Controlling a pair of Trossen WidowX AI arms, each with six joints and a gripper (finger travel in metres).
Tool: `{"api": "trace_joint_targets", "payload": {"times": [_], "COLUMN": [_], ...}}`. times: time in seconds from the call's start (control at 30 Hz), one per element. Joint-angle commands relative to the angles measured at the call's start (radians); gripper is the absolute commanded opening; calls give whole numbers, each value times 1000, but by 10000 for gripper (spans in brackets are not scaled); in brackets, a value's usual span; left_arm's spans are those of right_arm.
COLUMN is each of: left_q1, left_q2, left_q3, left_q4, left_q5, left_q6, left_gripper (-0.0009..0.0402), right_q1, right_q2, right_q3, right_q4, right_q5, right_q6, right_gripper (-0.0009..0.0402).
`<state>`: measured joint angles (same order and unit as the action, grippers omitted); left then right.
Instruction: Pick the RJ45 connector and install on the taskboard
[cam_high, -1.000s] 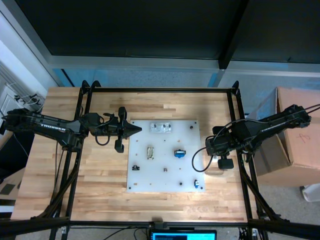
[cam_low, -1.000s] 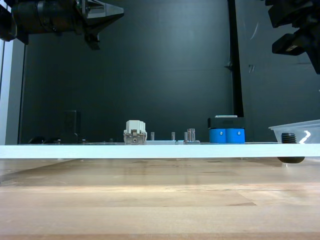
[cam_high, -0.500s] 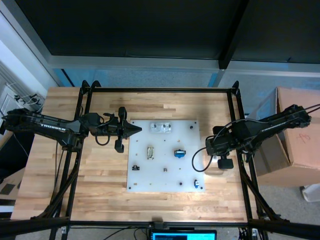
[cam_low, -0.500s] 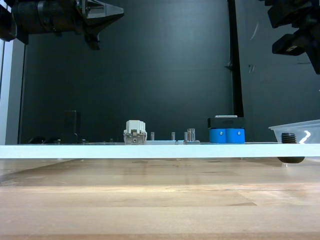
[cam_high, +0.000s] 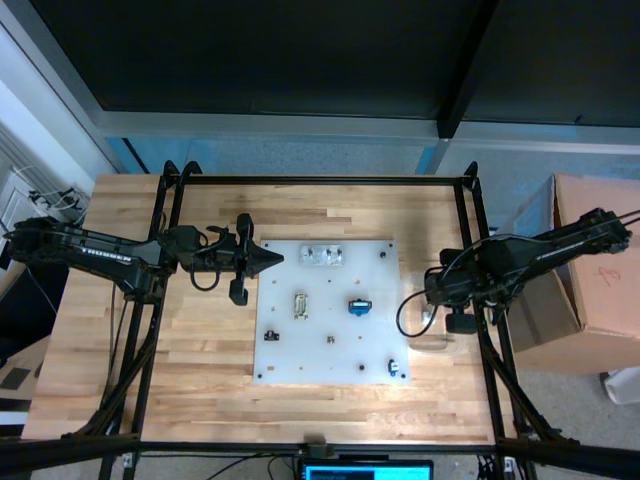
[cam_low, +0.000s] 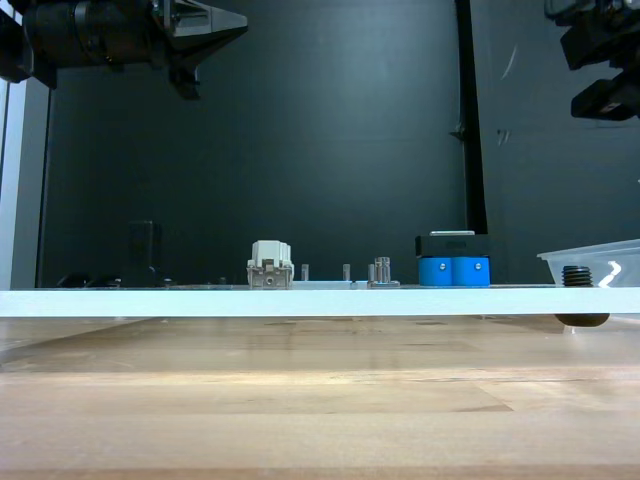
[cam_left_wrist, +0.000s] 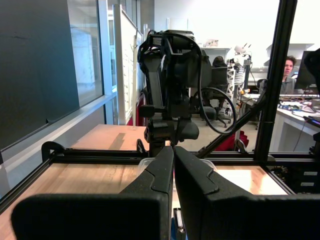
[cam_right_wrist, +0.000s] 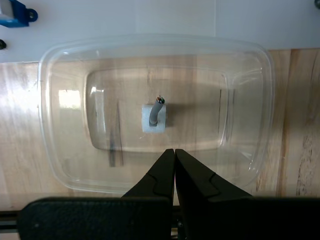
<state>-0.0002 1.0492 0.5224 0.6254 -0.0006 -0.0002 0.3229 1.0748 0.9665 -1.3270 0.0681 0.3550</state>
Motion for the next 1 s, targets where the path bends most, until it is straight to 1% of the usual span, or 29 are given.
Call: {"api": "trace_joint_targets", "payload": {"times": [0.03, 0.17, 0.27, 0.4, 0.47, 0.57, 0.73, 0.87, 1.0], "left_q1": [0, 0, 0, 0, 0, 0, 0, 0, 0], "left_q2": [0, 0, 0, 0, 0, 0, 0, 0, 0], "left_q3": [0, 0, 0, 0, 0, 0, 0, 0, 0], "left_q4": [0, 0, 0, 0, 0, 0, 0, 0, 0], "left_q5": [0, 0, 0, 0, 0, 0, 0, 0, 0], "left_q6": [0, 0, 0, 0, 0, 0, 0, 0, 0], "left_gripper": [1, 1, 1, 1, 1, 1, 1, 1, 1], "right_q1": [1, 4, 5, 7, 9, 11, 15, 18, 18], "right_q2": [19, 45, 76, 130, 156, 170, 171, 171, 172], "right_q3": [-1, -1, -2, -4, -11, -50, -139, -185, -214], "right_q4": [1, 3, 4, 19, 37, 112, 180, 248, 294], "right_q5": [-8, 2, -1, -10, -9, -16, -21, -40, -39], "right_q6": [8, 34, 42, 58, 56, 52, 61, 61, 60], "right_gripper": [26, 97, 150, 196, 206, 208, 208, 208, 208]}}
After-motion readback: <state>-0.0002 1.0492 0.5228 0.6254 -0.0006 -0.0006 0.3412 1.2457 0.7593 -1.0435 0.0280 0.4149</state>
